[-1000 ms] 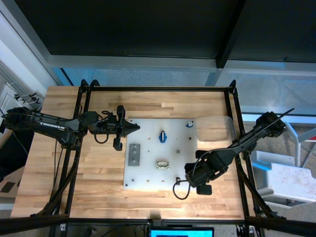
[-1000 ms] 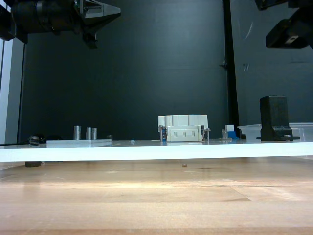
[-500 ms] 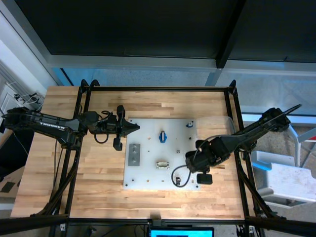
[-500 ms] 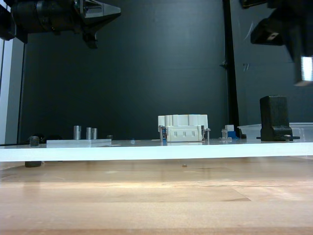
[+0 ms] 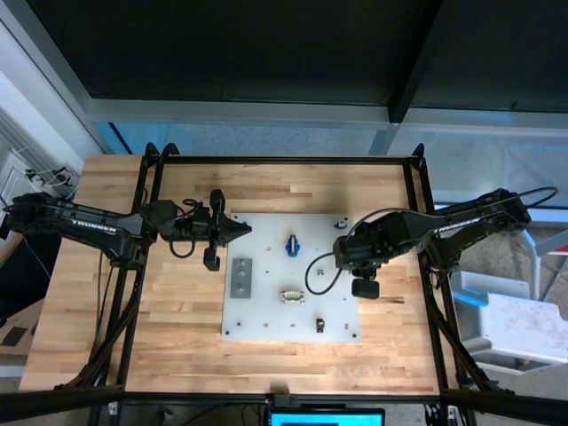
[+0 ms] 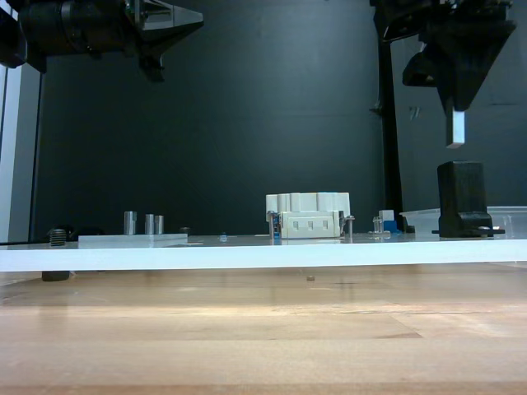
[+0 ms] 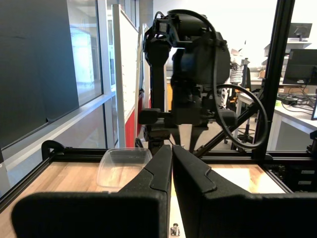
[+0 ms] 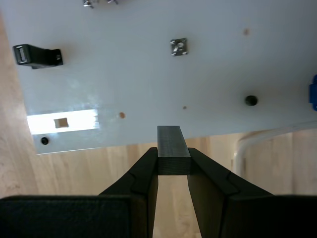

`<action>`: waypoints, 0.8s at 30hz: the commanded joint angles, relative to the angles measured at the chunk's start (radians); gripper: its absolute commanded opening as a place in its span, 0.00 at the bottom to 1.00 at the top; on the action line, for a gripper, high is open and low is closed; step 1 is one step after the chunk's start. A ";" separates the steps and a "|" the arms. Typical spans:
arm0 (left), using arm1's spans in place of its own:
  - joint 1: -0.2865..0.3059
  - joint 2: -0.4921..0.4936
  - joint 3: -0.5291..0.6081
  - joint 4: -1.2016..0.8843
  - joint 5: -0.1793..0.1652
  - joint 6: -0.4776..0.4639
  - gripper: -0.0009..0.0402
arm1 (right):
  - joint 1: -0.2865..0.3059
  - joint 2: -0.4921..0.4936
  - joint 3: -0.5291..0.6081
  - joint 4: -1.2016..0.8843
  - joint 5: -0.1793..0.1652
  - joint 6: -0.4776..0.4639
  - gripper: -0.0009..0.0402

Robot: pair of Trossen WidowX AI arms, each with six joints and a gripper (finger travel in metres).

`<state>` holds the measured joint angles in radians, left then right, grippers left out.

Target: Pick the 16mm bar from the taskboard and place it in the container

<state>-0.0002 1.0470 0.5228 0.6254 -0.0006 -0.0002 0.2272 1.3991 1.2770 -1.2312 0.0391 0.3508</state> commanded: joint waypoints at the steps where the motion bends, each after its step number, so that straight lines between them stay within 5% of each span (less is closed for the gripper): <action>1: 0.000 0.000 0.000 0.000 0.000 0.000 0.02 | -0.034 -0.003 -0.001 0.000 -0.002 -0.021 0.02; 24: 0.000 0.000 0.000 0.000 0.000 0.000 0.02 | -0.283 -0.070 -0.086 0.008 -0.009 -0.117 0.02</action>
<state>-0.0002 1.0470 0.5228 0.6254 -0.0006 -0.0002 -0.0448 1.3300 1.1942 -1.2213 0.0326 0.2394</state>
